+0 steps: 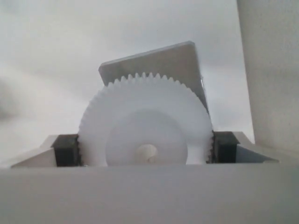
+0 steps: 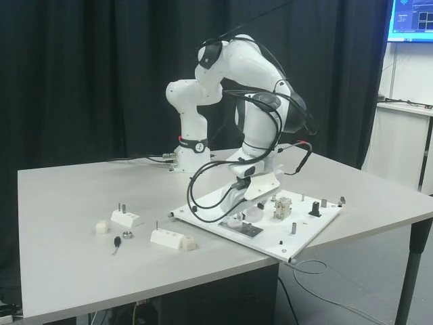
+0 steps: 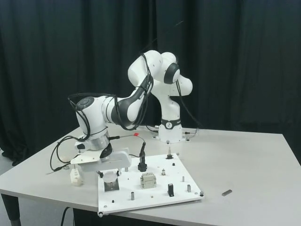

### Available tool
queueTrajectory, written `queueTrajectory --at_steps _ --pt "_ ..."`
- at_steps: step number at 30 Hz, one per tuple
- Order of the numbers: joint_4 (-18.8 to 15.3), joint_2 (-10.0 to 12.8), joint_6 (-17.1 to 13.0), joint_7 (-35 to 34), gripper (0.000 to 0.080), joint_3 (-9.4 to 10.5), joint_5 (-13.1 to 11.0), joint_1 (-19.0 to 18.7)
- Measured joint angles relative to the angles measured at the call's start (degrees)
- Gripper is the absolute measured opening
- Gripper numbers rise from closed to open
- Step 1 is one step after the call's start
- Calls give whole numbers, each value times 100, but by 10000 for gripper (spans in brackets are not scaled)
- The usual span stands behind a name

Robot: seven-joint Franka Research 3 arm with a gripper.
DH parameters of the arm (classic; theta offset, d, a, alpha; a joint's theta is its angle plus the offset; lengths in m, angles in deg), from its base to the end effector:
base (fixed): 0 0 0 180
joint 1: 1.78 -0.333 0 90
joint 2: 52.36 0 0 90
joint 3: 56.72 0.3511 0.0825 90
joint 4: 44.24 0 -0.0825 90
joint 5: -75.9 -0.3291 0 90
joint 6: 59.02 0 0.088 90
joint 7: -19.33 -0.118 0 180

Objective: Insert large gear.

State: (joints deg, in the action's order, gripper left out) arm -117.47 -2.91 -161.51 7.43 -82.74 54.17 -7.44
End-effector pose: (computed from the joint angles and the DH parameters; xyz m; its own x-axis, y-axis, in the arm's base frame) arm 0.6798 -0.1237 0.2821 0.7925 -0.5531 -0.2569 -0.5580 -0.8276 0.0605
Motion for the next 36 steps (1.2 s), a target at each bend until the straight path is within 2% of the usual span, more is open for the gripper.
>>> queueTrajectory --at_steps 13,21,28,36 --pt "-1250 -623 -1059 19 597 18 122 -265" --pt "-1889 -956 -1674 99 597 89 250 -358" --pt "-2320 -1137 -2147 248 597 102 265 -436" --pt "-2610 -1219 -2548 376 597 105 265 -478"
